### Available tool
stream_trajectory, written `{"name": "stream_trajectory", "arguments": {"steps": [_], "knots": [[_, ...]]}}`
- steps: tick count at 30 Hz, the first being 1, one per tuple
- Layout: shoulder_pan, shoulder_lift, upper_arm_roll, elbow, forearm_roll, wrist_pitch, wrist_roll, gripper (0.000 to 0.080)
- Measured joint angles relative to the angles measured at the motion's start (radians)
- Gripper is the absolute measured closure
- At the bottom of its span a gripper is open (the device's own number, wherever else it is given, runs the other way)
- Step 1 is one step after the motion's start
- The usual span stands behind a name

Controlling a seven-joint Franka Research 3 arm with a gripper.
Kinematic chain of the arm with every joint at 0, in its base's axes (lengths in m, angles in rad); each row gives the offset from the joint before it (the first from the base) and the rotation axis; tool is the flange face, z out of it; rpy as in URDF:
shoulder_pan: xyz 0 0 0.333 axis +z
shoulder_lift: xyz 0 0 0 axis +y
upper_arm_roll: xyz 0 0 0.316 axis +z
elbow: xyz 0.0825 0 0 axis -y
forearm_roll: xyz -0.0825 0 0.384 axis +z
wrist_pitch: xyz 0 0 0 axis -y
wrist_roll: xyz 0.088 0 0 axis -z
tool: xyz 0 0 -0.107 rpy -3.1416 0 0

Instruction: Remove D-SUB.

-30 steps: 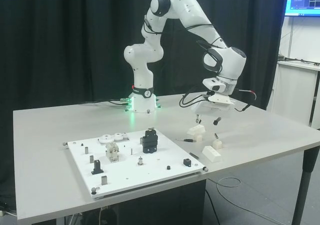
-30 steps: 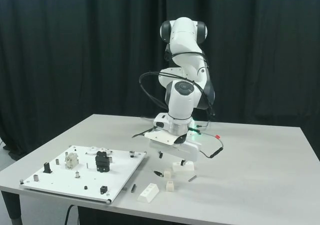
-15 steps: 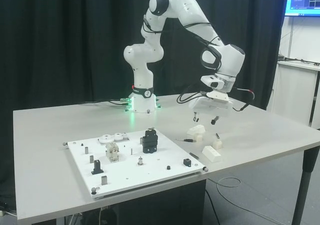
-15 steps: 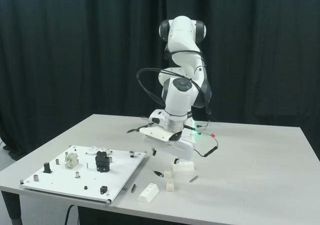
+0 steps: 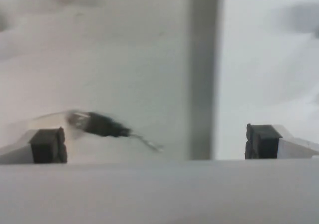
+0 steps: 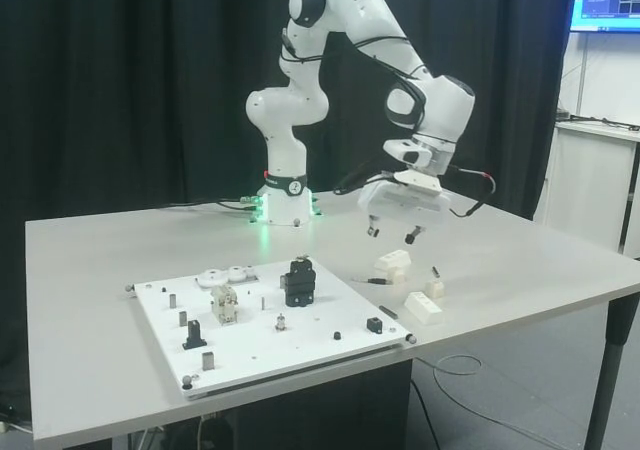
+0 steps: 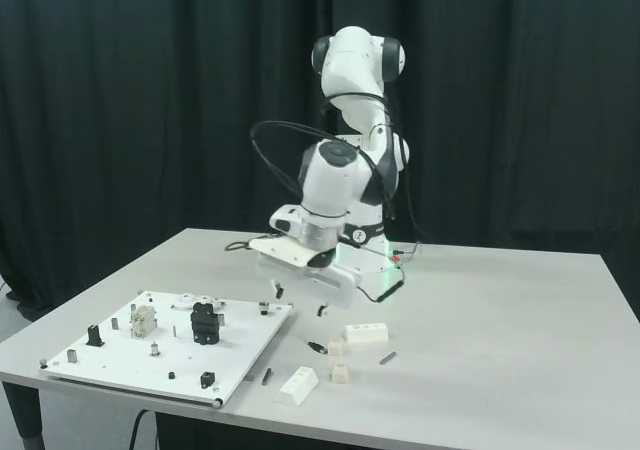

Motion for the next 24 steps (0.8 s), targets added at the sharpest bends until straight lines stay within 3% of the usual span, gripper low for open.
{"name": "stream_trajectory", "arguments": {"steps": [13,24], "knots": [[-0.101,-0.035,0.0,0.008,0.0,0.01,-0.163,0.0003],[-0.188,-0.038,-0.007,0.024,0.022,0.035,-0.252,0.0003]]}}
